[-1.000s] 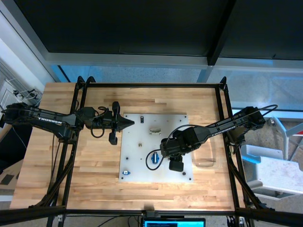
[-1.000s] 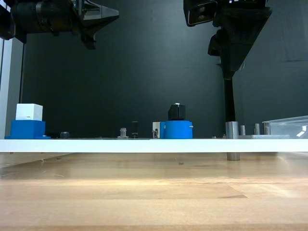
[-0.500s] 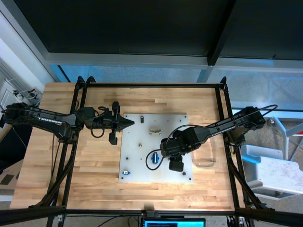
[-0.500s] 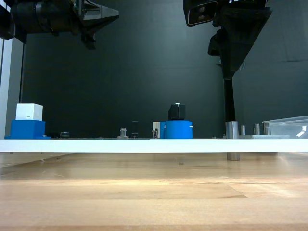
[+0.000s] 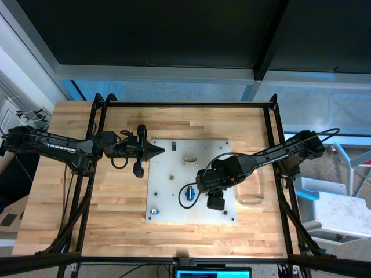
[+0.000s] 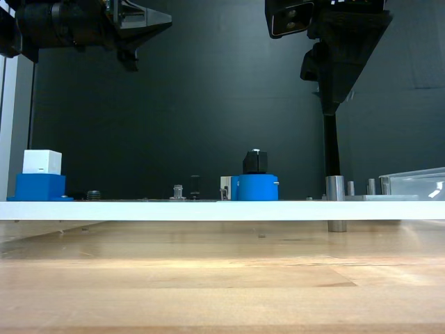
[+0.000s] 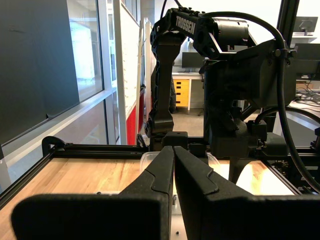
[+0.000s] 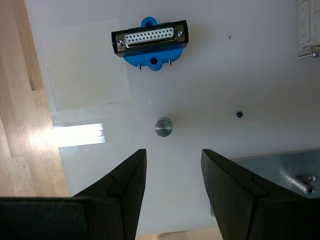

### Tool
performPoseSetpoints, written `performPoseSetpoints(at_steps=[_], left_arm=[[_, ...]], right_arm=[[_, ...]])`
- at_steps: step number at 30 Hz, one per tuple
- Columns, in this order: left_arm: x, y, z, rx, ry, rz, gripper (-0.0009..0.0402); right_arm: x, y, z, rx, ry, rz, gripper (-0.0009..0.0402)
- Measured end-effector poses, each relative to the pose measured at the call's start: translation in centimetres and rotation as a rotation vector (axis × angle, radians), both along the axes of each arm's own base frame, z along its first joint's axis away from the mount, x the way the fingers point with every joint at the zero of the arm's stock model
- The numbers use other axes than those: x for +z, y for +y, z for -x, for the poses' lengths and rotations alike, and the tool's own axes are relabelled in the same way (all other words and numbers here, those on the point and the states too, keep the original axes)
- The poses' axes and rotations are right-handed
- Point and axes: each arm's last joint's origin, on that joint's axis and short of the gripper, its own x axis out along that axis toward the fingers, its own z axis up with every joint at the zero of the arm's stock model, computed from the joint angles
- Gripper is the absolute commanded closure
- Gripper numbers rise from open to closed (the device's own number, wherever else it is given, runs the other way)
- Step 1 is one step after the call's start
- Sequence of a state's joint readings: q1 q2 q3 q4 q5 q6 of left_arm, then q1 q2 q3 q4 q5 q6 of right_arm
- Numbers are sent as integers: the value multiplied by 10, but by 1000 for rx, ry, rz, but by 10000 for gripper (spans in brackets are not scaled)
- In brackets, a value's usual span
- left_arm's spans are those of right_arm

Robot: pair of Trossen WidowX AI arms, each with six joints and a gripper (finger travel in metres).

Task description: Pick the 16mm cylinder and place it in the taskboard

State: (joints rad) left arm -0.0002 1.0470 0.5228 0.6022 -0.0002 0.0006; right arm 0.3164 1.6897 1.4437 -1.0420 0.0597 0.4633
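Right gripper (image 8: 173, 156) hangs released directly above steel cylinder (image 8: 163, 126), which stands upright, long axis vertical, apparently already seated in white taskboard (image 8: 210, 75). Left gripper (image 7: 173, 150) clenched on nothing, parked high at board's left edge, much farther off.

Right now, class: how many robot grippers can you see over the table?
2. The left gripper, shut, is raised over the left edge of the taskboard. The right gripper, open, hangs over the board's right side, above the upright metal cylinder.
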Motion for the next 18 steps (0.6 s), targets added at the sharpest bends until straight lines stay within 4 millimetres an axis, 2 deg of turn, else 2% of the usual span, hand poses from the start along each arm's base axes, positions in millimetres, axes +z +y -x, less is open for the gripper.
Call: performPoseSetpoints(at_steps=[18], left_arm=[[0, 0, 0, 0, 0, 0, 393]], right_arm=[[0, 0, -1, 0, -7, -2, 242]])
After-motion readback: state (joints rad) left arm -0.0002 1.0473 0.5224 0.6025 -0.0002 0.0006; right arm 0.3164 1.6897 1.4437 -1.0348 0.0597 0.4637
